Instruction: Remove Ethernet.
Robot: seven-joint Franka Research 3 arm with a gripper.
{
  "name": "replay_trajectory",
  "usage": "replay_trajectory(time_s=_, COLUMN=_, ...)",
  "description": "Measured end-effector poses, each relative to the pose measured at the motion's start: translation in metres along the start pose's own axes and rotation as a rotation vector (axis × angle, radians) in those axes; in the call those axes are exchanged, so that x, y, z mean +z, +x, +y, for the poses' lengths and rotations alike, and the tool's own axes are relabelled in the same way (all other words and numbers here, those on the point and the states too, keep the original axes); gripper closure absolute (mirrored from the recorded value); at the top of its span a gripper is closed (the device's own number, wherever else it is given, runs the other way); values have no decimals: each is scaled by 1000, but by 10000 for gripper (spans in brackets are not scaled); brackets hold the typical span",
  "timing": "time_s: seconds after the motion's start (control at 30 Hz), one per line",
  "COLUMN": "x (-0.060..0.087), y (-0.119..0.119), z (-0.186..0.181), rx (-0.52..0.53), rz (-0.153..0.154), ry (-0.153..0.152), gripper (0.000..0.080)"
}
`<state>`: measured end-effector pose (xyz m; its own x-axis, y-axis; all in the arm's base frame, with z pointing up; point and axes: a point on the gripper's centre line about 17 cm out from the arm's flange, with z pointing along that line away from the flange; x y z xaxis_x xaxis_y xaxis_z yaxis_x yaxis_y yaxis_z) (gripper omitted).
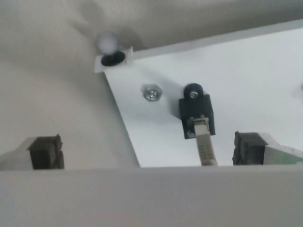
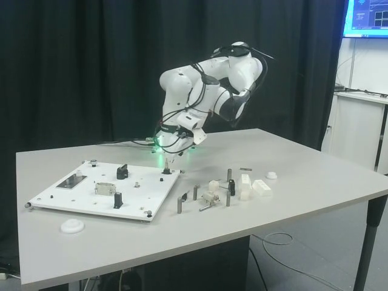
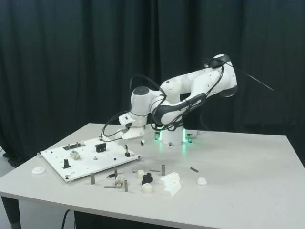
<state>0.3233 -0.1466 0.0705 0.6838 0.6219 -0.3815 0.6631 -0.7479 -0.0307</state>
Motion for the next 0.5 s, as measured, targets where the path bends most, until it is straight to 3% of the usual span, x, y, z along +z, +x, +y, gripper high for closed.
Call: replay_trajectory(time_s=0.5, x=11, y=-15, z=19, rx=-34, rz=59, ry=-11, gripper=3)
